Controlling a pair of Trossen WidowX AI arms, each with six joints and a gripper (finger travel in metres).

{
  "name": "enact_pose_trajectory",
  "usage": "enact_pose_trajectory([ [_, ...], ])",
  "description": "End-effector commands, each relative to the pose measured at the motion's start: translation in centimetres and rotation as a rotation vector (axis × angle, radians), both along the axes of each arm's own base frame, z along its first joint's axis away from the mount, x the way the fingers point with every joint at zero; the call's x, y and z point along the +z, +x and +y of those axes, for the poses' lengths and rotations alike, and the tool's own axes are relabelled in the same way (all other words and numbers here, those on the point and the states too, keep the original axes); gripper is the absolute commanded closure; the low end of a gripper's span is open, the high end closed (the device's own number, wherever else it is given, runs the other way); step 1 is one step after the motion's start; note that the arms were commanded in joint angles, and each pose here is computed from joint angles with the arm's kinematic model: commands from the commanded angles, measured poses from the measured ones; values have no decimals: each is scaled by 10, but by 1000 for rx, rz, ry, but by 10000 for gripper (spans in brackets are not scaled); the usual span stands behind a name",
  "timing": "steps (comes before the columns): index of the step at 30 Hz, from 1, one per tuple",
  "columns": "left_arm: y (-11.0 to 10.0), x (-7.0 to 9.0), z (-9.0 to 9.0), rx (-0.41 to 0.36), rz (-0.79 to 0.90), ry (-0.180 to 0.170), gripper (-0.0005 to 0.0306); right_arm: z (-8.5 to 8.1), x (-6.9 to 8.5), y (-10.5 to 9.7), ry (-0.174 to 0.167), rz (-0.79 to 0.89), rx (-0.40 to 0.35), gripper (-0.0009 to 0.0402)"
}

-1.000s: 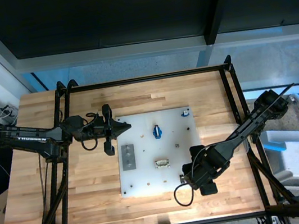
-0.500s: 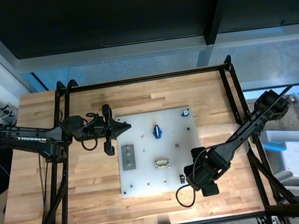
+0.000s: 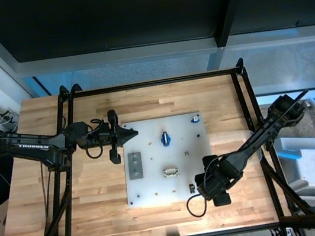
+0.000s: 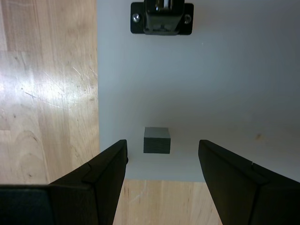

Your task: Pick the 16mm bar from the taskboard and place it in the container

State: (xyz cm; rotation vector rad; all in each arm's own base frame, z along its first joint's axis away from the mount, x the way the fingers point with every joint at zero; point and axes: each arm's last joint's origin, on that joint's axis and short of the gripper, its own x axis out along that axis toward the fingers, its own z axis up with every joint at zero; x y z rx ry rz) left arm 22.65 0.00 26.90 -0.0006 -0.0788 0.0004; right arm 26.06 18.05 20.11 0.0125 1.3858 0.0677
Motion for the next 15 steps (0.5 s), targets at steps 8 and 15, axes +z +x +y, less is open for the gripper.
enact_pose_trajectory([
  [8,0,0,0,0,0,0,300,-1,-14,-2,16,-20,-10,181],
  [15,0,0,0,0,0,0,300,-1,-14,-2,16,-21,-11,185],
])
